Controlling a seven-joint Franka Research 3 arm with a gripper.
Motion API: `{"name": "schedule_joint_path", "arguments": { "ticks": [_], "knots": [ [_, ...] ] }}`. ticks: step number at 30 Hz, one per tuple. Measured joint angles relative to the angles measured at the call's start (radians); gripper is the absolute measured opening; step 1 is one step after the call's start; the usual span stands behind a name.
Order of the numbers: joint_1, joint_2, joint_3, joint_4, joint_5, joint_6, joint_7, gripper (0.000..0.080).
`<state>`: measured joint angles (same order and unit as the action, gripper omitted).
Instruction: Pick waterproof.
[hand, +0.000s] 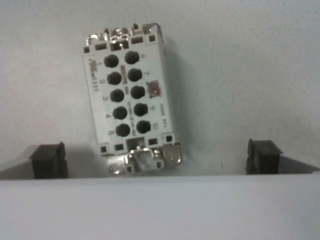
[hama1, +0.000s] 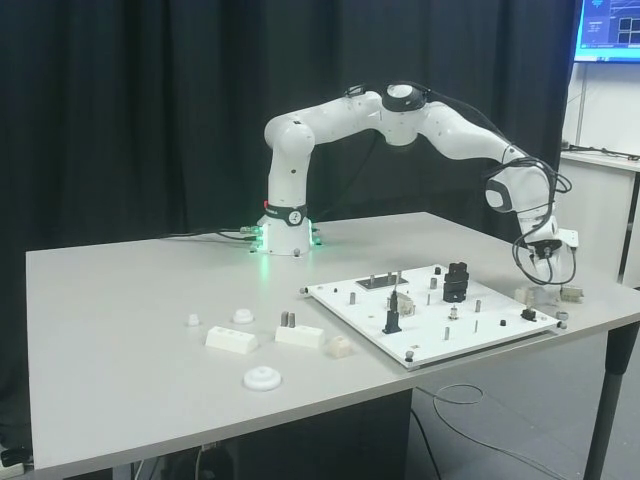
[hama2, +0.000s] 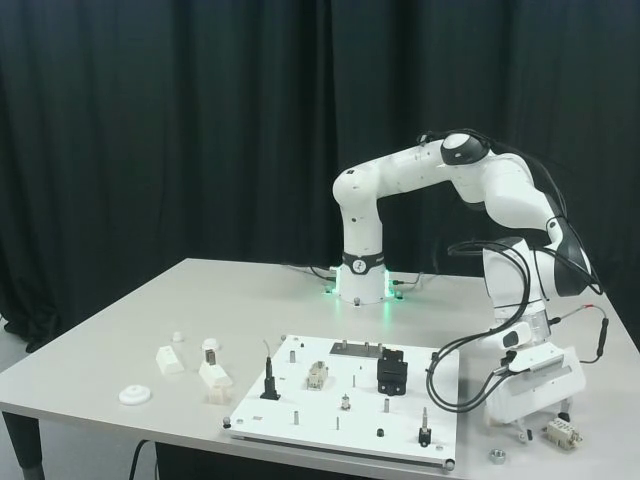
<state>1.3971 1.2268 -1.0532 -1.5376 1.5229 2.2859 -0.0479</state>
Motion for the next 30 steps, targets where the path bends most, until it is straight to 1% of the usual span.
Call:
{"name": "schedule_joint_path", "arguments": {
  "ticks": [5, 12, 16, 17, 26, 27, 30],
  "knots": [
    [0.002, 0.000, 0.001, 0.000, 0.012, 0.000, -0.007, 0.0800],
    [0.009, -0.001, 0.005, 0.000, 0.040, -0.001, -0.017, 0.0800],
    [0.013, -0.002, 0.006, 0.000, 0.044, -0.001, -0.018, 0.0799],
    [0.015, -0.002, 0.006, 0.000, 0.044, -0.001, -0.018, 0.0663],
    [0.020, -0.008, 0.006, -0.002, 0.047, -0.001, -0.018, 0.0663],
    [0.021, -0.009, 0.006, -0.003, 0.047, -0.001, -0.018, 0.0321],
    [0.021, -0.013, 0.006, -0.006, 0.047, -0.001, -0.017, 0.0321]
  ]
}}
